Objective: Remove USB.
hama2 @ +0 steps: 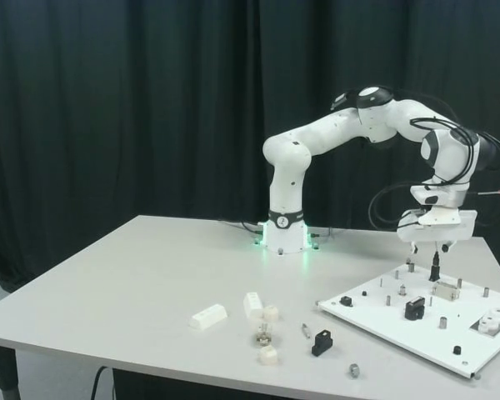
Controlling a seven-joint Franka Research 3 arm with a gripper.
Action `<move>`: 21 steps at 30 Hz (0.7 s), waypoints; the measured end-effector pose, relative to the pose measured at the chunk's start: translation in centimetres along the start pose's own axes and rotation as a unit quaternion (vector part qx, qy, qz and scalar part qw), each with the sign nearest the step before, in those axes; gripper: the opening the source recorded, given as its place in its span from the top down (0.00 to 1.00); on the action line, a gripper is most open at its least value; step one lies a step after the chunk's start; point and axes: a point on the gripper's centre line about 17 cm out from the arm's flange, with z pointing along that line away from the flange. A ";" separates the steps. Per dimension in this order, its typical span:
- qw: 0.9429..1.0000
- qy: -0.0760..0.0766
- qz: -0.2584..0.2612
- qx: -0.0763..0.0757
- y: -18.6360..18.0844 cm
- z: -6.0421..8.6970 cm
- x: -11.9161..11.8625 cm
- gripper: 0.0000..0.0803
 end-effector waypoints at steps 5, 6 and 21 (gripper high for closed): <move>1.000 -0.012 0.000 0.005 -0.5 0.2 -0.8 0.00; 1.000 -0.015 0.000 0.006 -0.6 0.3 -1.0 0.00; 0.999 -0.036 0.003 0.015 -1.6 1.7 -2.1 0.00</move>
